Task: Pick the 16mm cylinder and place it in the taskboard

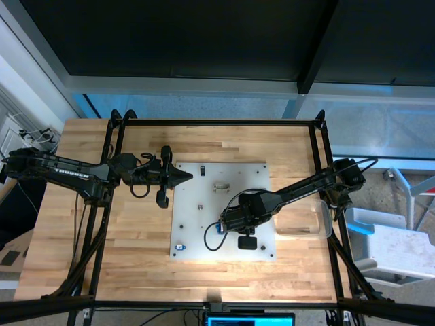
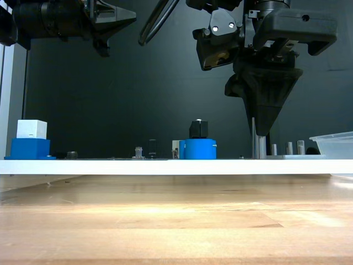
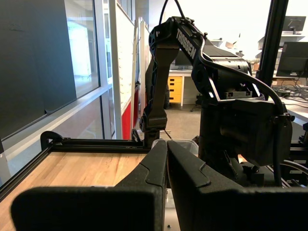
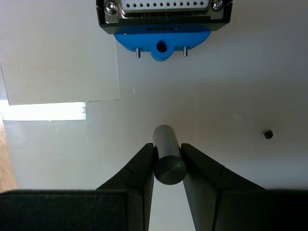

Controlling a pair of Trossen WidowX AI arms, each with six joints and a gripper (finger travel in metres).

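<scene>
**Right arm holds a grey cylinder upright over the white board**

A wooden surface carries the taskboard at its middle. The right arm reaches in from the right edge, bent down over the board; the left arm lies level at the left edge. A clear bin sits just off the board's right edge.

The right pincer points straight down, narrowly parted and clamped on the top of the 16mm cylinder. The cylinder stands vertical near the board's middle, its foot at or just above the plate. The left pincer is closed and empty above the board's left edge.

The cylinder looks like smooth metal, so it is probably rigid, weighty for its size and slippery; a firm grip high up leaves the lower length free to go in.
</scene>
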